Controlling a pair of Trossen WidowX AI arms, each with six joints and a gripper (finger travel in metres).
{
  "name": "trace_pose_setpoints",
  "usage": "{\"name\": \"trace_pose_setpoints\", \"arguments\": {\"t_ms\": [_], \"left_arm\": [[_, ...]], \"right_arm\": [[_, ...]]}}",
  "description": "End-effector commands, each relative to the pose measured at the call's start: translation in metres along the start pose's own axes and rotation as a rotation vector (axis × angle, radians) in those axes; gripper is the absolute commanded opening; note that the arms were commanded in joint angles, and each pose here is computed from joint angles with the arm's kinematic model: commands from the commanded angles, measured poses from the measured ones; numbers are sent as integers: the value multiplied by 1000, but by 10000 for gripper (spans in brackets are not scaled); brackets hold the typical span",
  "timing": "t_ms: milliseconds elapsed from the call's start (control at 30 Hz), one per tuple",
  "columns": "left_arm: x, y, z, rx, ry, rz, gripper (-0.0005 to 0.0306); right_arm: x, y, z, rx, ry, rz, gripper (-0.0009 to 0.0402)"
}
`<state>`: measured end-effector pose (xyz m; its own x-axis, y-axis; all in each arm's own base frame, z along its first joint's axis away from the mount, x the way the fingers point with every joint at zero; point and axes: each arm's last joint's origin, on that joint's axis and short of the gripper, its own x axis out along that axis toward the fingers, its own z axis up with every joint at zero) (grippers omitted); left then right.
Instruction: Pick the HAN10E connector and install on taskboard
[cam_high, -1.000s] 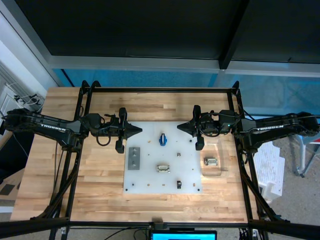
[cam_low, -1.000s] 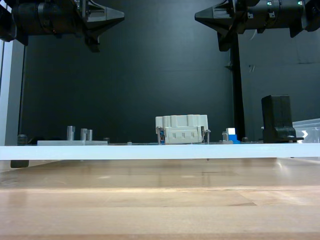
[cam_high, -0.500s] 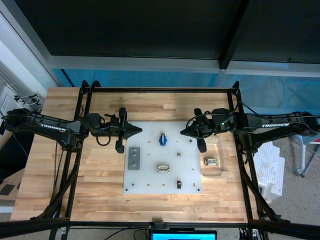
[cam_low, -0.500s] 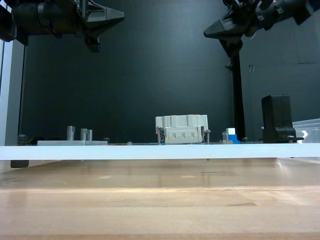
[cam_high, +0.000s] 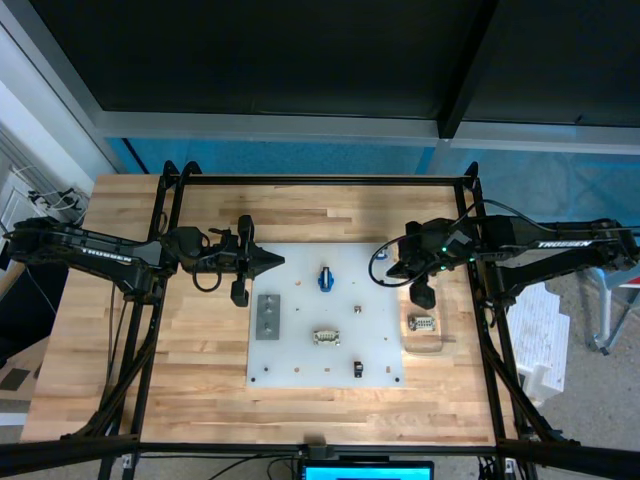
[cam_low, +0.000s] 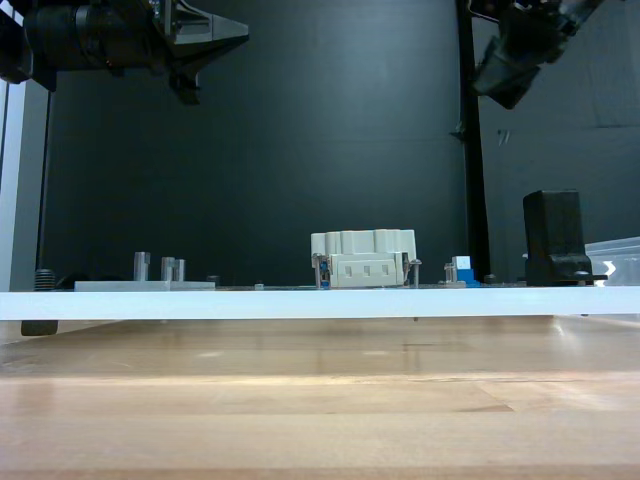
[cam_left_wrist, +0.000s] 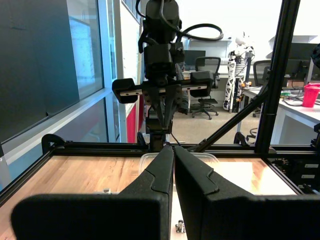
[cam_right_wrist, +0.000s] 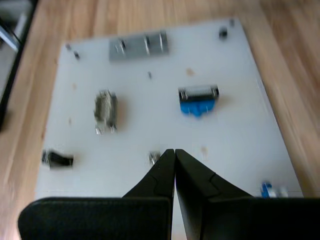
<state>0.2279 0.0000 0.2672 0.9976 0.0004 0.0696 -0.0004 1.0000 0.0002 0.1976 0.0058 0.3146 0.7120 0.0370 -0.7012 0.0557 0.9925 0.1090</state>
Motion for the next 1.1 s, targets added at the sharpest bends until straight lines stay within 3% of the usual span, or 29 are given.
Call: {"name": "trace_pose_setpoints", "arguments": {"t_ms": [33, 567, 767, 1100], "left_arm": [[0, 0, 0, 0, 0, 0, 1], [0, 0, 0, 0, 0, 0, 1], [0, 0, 0, 0, 0, 0, 1], [0, 0, 0, 0, 0, 0, 1]], "right_arm": [[-5, 3, -2, -5, 50, 3, 0], [-14, 19, -23, -22, 304, 21, 0], [-6, 26, -32, -55, 435, -9, 0], [4, 45, -40, -140, 534, -31, 0]]}}
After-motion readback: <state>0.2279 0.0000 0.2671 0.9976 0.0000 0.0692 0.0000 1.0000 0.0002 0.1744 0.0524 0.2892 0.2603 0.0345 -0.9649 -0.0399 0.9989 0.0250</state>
